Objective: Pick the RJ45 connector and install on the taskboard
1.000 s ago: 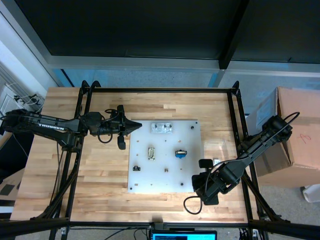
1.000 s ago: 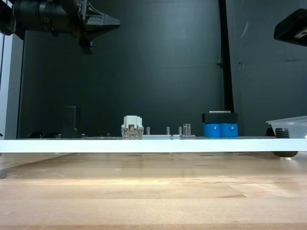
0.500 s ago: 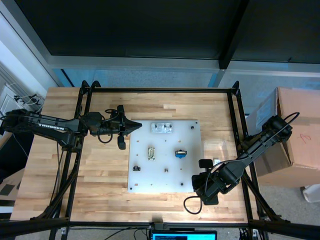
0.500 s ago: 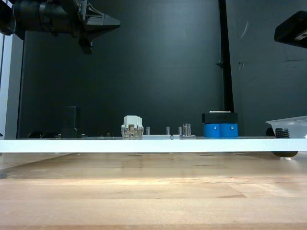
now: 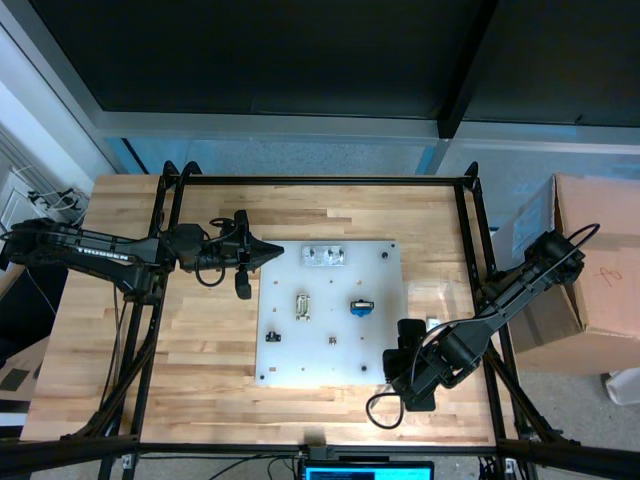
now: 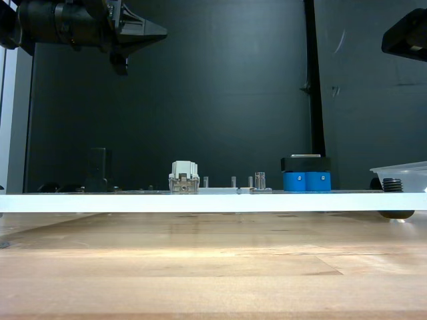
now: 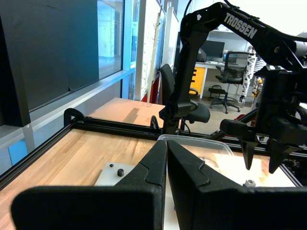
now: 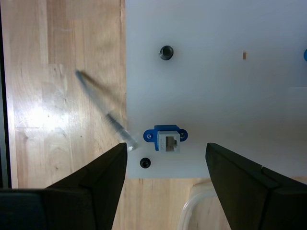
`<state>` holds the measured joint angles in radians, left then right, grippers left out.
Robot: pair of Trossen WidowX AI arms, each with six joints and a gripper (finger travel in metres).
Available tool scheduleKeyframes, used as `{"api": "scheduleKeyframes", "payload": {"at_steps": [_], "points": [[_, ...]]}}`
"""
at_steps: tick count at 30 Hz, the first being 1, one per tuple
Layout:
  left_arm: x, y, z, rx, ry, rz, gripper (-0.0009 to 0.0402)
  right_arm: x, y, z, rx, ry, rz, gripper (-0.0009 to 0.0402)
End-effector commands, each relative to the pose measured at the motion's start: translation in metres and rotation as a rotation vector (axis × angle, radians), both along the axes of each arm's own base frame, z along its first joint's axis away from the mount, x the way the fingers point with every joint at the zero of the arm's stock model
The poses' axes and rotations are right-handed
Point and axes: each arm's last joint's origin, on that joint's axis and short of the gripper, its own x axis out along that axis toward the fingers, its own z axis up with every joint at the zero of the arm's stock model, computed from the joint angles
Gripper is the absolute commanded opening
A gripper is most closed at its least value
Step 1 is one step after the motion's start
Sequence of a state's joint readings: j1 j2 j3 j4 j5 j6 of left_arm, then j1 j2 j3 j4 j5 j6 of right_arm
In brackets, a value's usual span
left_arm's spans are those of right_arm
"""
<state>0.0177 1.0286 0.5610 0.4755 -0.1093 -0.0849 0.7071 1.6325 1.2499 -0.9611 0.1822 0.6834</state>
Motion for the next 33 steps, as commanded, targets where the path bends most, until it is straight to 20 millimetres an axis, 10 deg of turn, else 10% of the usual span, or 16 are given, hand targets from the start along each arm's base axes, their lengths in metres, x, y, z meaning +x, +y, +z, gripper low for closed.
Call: {"api": "scheduleKeyframes", "payload": {"at_steps": [1, 16, 33], "points": [[0.000, 0.000, 0.000, 0.000, 0.000, 0.000, 0.0000, 0.001, 0.001, -0.001, 0.005, 0.000, -0.015, 0.0236], [0.000, 0.000, 0.000, 0.000, 0.000, 0.000, 0.0000, 0.011, 0.017, -0.005, 0.044, 0.032, -0.021, 0.0236], [0.000, 0.000, 0.000, 0.000, 0.000, 0.000, 0.0000, -0.016, 0.081, -0.039, 0.128, 0.050, 0.022, 0.0236]]}}
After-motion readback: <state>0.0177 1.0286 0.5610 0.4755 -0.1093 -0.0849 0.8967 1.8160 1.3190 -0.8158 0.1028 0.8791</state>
